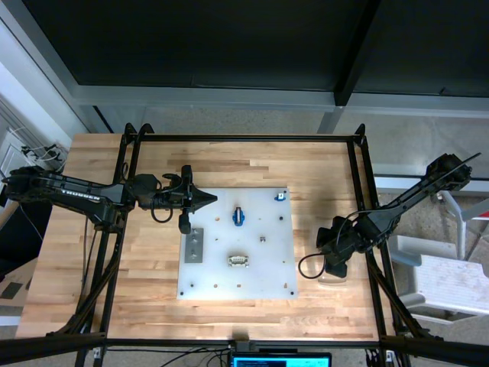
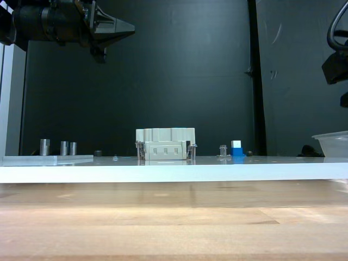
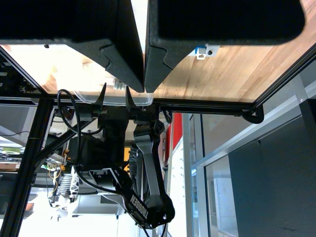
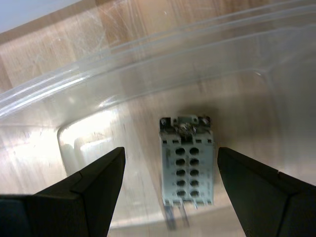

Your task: Remove the HAN10-E connector and place it in the container

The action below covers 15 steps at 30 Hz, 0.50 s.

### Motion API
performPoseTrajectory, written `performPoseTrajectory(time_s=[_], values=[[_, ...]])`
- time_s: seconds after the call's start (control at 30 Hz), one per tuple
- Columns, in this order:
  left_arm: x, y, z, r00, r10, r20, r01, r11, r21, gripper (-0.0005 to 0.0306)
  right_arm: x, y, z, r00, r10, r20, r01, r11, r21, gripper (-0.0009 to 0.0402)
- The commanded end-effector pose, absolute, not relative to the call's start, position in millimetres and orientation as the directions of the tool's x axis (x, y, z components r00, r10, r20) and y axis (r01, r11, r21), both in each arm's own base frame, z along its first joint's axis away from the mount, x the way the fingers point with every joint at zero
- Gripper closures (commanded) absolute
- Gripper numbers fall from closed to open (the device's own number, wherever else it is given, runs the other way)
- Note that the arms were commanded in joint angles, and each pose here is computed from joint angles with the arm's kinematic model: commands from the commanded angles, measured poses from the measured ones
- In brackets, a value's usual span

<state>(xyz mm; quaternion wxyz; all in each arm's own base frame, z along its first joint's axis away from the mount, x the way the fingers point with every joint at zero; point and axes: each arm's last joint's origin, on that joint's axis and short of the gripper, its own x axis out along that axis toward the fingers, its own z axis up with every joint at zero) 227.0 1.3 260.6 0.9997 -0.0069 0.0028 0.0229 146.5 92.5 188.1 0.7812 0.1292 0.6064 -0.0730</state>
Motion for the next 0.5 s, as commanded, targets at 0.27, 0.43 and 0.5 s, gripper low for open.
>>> performPoseTrajectory(time_s=[0.27,0.43,0.5], values=[[227.1,1.4,260.7,0.99892,0.046,-0.005,-0.046,0.99884,-0.014,0.0300,149,94,216.5,0.236,0.031,-0.971,0.271,0.958,0.096,0.0130],[227.1,1.3,260.6,0.99894,0.046,-0.006,-0.046,0.99886,-0.014,0.0300,151,95,225.7,0.253,0.040,-0.967,0.269,0.957,0.110,0.0130],[227.1,1.4,260.6,0.99892,0.046,-0.006,-0.046,0.99884,-0.014,0.0300,151,95,226.0,0.254,0.041,-0.966,0.269,0.957,0.111,0.0130]])
